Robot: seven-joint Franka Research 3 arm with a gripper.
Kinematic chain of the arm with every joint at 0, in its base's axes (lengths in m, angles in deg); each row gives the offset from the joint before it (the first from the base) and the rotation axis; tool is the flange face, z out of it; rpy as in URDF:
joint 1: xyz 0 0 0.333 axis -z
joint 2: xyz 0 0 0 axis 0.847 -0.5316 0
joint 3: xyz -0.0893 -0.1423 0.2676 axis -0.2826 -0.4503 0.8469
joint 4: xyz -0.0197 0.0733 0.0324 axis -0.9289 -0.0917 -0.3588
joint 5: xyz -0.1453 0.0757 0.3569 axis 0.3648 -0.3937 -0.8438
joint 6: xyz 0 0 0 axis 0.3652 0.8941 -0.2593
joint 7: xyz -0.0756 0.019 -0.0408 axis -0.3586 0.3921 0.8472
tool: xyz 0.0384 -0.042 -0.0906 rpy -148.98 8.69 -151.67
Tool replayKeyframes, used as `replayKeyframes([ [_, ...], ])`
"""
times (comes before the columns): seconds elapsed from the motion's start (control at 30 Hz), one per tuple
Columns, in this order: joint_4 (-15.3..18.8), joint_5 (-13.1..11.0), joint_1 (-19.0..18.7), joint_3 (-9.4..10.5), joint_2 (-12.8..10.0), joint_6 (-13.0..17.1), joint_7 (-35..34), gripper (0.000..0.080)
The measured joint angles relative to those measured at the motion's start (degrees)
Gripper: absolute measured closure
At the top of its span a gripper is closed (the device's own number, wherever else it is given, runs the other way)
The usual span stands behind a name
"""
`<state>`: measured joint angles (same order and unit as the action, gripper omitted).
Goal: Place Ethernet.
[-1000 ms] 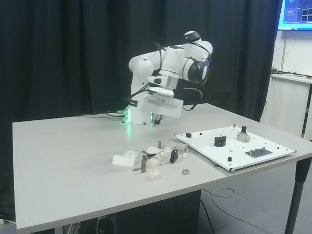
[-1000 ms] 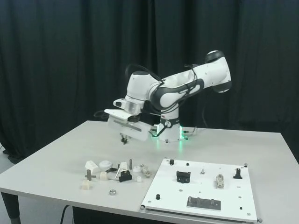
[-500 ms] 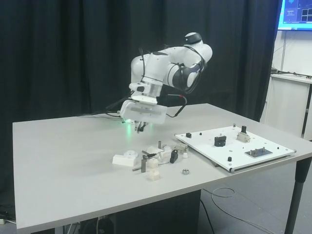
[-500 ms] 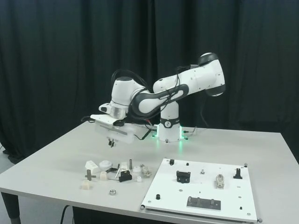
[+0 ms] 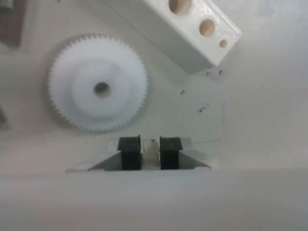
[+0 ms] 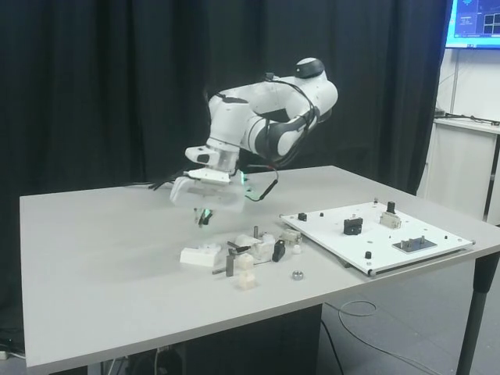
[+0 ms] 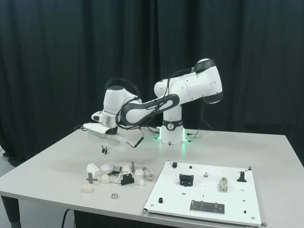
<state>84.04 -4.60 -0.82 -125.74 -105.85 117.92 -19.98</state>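
— Gripper (image 7: 104, 150) is far out on the left of the second room view, pointing down, just above the table (image 7: 57, 161). The arm (image 7: 142, 105) runs level from it back to a high elbow over the base.
— Fingers?
— Pressed almost together, only a slit between them, nothing pinched. The wrist view has them over a gear (image 5: 98, 83), with a block (image 5: 185, 24) with holes just beside it.
— And around it?
— The pile of small parts (image 7: 118, 173) lies under and right of the gripper. Further right is the board (image 7: 204, 199), well apart.
— The Ethernet piece?
— Cannot tell which part it is; nothing is held.
— Any change?
— A second ago the gripper hung nearer the base. It has swung out and dropped over the pile's end.
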Motion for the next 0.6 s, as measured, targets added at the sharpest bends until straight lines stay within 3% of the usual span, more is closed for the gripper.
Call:
replayKeyframes([
  [0.6,-2.08,-3.19,6.48,3.19,-0.79,0.36,5.04,0.0723],
])
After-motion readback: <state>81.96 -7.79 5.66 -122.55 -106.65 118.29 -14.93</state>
